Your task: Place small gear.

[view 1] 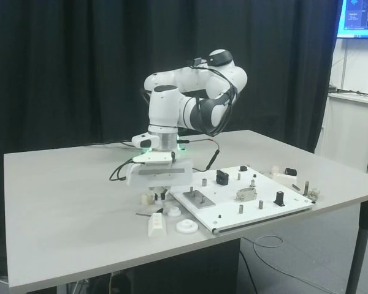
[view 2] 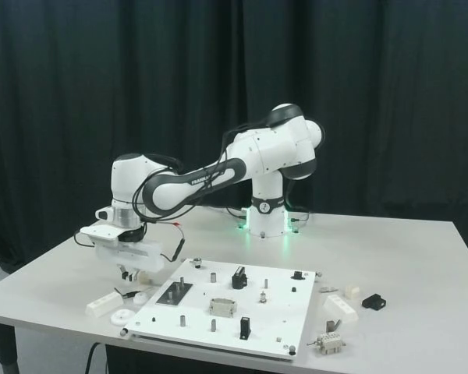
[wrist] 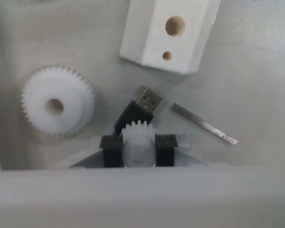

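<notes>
In the wrist view the small white gear (wrist: pixel 138 137) sits between my two black fingers (wrist: pixel 112 151), teeth showing above them. My gripper (wrist: pixel 138 151) is shut on it. From the first room view, the gripper (view 1: pixel 162 195) hangs low over the table, just left of the white assembly board (view 1: pixel 257 211). The second room view places the gripper (view 2: pixel 127 272) off the board's (view 2: pixel 277 327) left edge. The gear itself is too small to make out in either room view.
A large white gear (wrist: pixel 58 101), a white block with two holes (wrist: pixel 166 33), a black USB plug (wrist: pixel 143 105) and a thin metal bar (wrist: pixel 204 124) lie on the table under the gripper. The large gear (view 1: pixel 186 226) and block (view 1: pixel 156 225) lie near the table's front edge.
</notes>
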Available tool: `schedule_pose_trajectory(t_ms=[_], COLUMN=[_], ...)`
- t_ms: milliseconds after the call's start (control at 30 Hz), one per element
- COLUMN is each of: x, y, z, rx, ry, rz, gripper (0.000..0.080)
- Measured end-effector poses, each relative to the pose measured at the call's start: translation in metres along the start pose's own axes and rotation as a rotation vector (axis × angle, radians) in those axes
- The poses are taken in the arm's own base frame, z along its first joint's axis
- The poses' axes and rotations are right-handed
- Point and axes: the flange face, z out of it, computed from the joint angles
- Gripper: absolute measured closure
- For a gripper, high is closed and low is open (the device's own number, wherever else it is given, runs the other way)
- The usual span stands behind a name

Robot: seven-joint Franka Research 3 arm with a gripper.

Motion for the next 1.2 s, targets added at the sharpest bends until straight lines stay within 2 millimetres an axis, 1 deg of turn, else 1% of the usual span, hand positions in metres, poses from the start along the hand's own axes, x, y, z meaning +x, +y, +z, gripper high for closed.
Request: schedule_pose_trajectory(t_ms=[233, 633, 667, 967, 1000, 1200], x=[0.0042, 0.0047, 0.0047, 0.0044, 0.0044, 0.0045], y=[0.0031, 0.0039, 0.0038, -0.0005, -0.0012, -0.0044], z=[0.0013, 0.0016, 0.0016, 0.0013, 0.0013, 0.0009], rx=[-0.013, -0.025, -0.026, -0.023, -0.023, -0.021], ry=[-0.006, -0.014, -0.014, -0.020, -0.021, -0.023], rz=[-0.020, -0.027, -0.028, -0.036, -0.038, -0.043], gripper=[0.0666, 0.0666, 0.0182, 0.0182, 0.0014, 0.0005])
